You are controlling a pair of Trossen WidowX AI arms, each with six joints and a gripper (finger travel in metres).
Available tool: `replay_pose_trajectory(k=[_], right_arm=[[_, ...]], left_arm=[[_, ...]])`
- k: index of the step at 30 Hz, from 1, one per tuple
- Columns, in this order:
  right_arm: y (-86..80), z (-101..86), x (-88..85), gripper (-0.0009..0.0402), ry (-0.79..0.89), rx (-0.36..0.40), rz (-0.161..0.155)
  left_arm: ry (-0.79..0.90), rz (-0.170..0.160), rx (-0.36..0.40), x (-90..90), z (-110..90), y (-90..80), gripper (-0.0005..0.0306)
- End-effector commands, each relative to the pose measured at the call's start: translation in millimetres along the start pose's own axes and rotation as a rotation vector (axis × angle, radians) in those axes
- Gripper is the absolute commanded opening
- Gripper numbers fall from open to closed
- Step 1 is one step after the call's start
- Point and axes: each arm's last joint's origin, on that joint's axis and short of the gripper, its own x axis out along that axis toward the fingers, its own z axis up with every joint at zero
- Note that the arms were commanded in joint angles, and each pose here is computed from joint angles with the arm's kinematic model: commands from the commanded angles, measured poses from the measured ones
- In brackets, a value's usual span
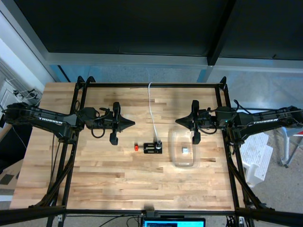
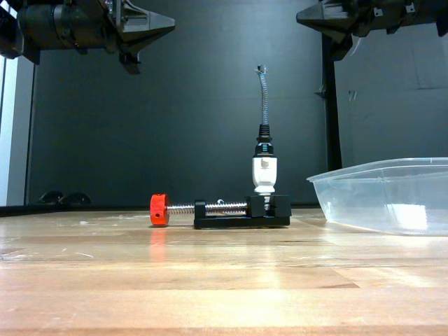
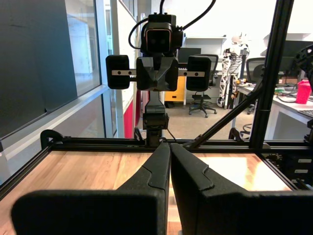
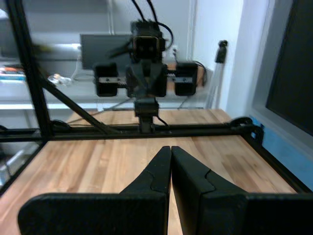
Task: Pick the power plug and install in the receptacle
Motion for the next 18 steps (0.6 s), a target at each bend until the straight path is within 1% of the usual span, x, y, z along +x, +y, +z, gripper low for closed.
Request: replay_pose_trajectory(k=[1, 3, 6, 11, 14, 18], right_arm=[[-5.3, -0.6, -0.8, 0.0, -0.021, 0.004, 0.024], [-8.8, -0.9, -1.2, 0.0, -0.024, 0.004, 0.013], [-11.3, -1.8, -2.7, 0.0, -0.033, -0.005, 0.007], [-11.4, -5.3, -3.1, 0.0, -0.049, -0.006, 0.006], [-11.0, -7.4, -3.1, 0.0, -0.042, 0.002, 0.016], [-10.8, -7.4, -2.9, 0.0, -0.041, 0.005, 0.019]], left_arm=[[0.0, 0.0, 0.0, 0.0, 0.0, 0.1, 0.0], [0.0, 0.0, 0.0, 0.0, 0.0, 0.0, 0.0], [0.0, 0.0, 0.0, 0.0, 0.0, 0.0, 0.0], [0.0, 0.0, 0.0, 0.0, 0.0, 0.0, 0.0], [0.0, 0.0, 0.0, 0.0, 0.0, 0.0, 0.0], [0.0, 0.0, 0.0, 0.0, 0.0, 0.0, 0.0]])
